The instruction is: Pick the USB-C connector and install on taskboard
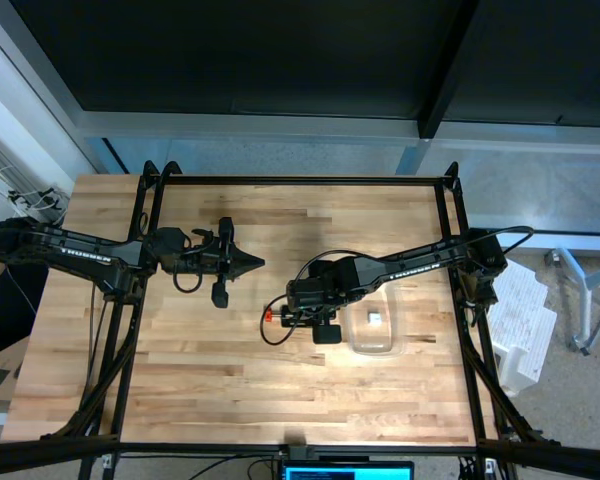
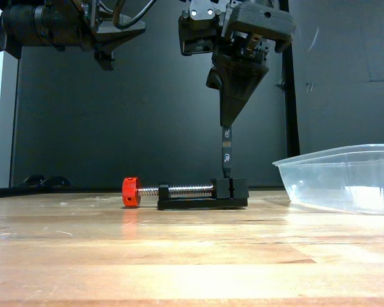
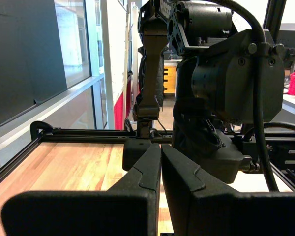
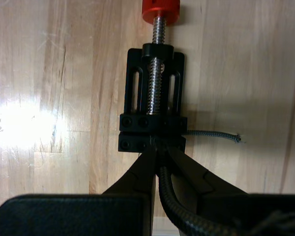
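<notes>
Connector in down-pointing right pincer at taskboard — left pincer aloft.

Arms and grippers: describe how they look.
The left arm and right arm are matte black with white TROSSEN lettering and looped black cables. The left gripper, over the table's left half, and the right gripper, above the taskboard, have tapered wedge-shaped black jaws.

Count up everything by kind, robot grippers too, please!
1 thin dark USB-C connector on a braided cable
1 black block-shaped taskboard with red-orange knob
1 clear plastic tray
1 small white piece in the tray
2 black robot grippers: left gripper shut, raised at the left; right gripper shut on the connector above the taskboard
Total: 6
</notes>
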